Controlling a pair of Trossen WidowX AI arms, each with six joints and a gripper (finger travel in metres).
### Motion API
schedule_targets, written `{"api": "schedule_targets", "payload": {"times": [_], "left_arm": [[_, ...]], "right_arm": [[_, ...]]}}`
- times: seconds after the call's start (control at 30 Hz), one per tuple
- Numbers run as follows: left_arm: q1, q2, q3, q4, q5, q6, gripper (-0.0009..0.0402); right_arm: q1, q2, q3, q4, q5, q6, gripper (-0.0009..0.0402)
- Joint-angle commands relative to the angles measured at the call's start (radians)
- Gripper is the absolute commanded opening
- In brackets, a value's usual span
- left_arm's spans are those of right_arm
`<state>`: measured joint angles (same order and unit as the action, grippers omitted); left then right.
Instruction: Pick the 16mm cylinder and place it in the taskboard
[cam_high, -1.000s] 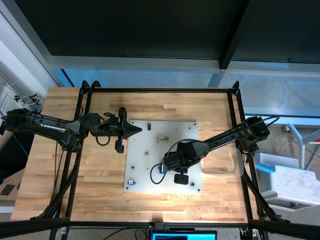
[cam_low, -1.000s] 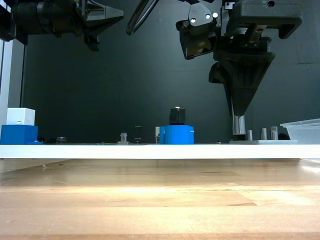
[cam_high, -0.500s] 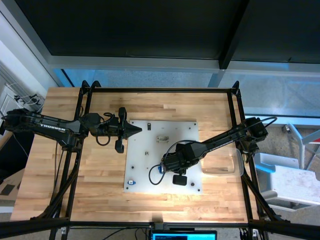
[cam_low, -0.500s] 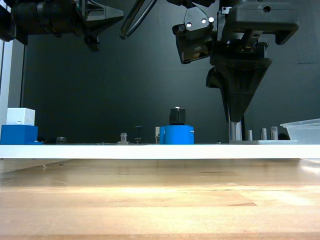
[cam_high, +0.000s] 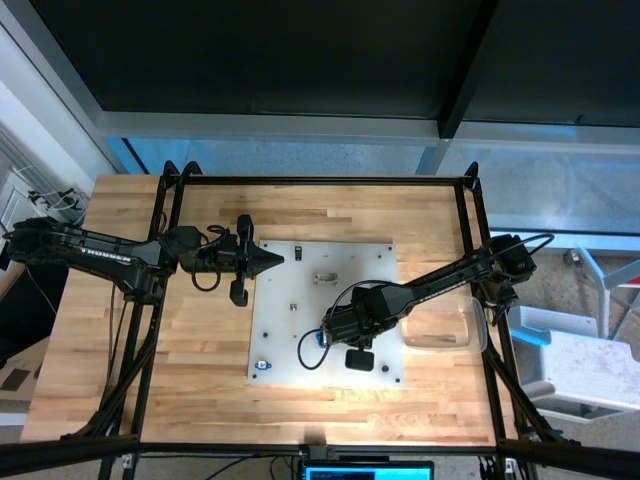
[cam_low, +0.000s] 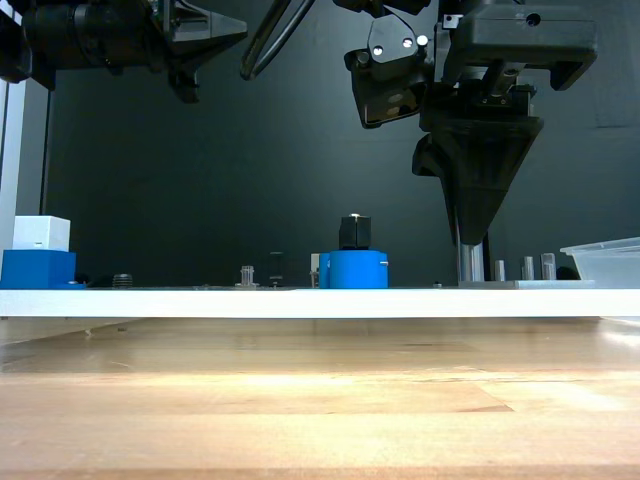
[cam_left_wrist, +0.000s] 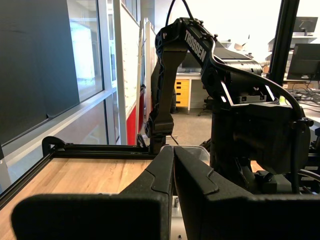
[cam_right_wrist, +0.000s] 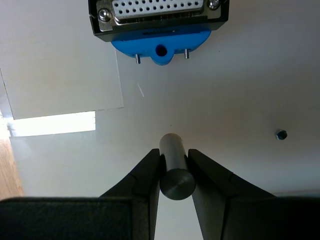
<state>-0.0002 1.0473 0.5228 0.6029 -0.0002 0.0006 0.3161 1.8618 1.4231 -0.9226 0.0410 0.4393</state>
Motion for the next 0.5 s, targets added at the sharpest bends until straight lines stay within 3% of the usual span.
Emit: {"api": "schedule_targets", "payload": {"times": [0.03,0.5], "left_arm": [[0.0,0.0,0.0,0.0,0.0,0.0,0.0],[0.0,0.0,0.0,0.0,0.0,0.0,0.0]], "right_arm": [[0.0,0.0,-0.004,0.002,0.0,0.0,0.0023],[0.001,0.0,-0.011,0.021,0.0,-0.001,0.0023]]}}
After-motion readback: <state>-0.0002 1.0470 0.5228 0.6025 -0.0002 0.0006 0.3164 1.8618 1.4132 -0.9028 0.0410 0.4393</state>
